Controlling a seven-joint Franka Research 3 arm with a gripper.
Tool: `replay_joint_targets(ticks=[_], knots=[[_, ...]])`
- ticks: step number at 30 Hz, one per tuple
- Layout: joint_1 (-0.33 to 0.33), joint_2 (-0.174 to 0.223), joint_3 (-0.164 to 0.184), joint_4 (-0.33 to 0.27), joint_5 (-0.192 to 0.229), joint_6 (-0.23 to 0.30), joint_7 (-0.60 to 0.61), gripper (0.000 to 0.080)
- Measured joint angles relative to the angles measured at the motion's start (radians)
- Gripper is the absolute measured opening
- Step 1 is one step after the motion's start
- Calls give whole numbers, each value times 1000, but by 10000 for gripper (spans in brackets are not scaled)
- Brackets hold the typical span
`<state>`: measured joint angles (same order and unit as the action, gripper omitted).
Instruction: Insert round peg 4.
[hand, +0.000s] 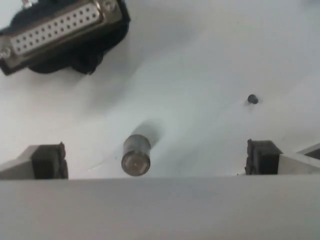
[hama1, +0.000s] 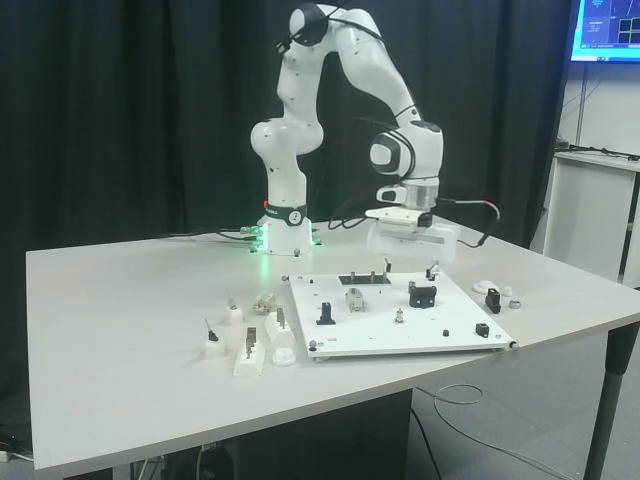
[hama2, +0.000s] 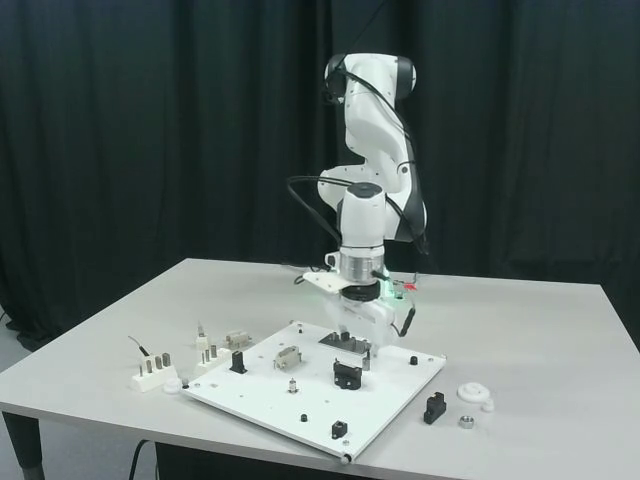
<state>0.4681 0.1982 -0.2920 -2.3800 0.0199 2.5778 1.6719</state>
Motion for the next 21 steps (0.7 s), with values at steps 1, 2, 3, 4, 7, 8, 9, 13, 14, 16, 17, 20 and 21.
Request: replay_joint_targets(ticks=[1, 2, 3, 4, 7, 8, 9, 13, 14, 16, 17, 20, 21], knots=[[-3, -3, 0, 0, 0, -1, -1, 789], [-5, -5, -1, 0, 0, -2, -2, 789], [-9, -8, -1, 0, 0, -4, -4, 789], [-13, -12, -2, 0, 0, -7, -7, 789], [-25, -21, -2, 0, 1, -16, -12, 799], [-29, -25, -2, 0, 2, -18, -13, 799], [-33, -28, -2, 0, 2, -21, -14, 799], [-47, -40, -2, 0, 8, -37, -24, 800], [-50, -43, -2, 0, 9, -41, -30, 800], [-56, -50, -2, 0, 10, -54, -54, 800], [-58, -53, -2, 0, 12, -59, -67, 800], [-66, -65, -3, 0, 16, -77, -111, 800], [-69, -70, -3, 0, 17, -83, -125, 800]])
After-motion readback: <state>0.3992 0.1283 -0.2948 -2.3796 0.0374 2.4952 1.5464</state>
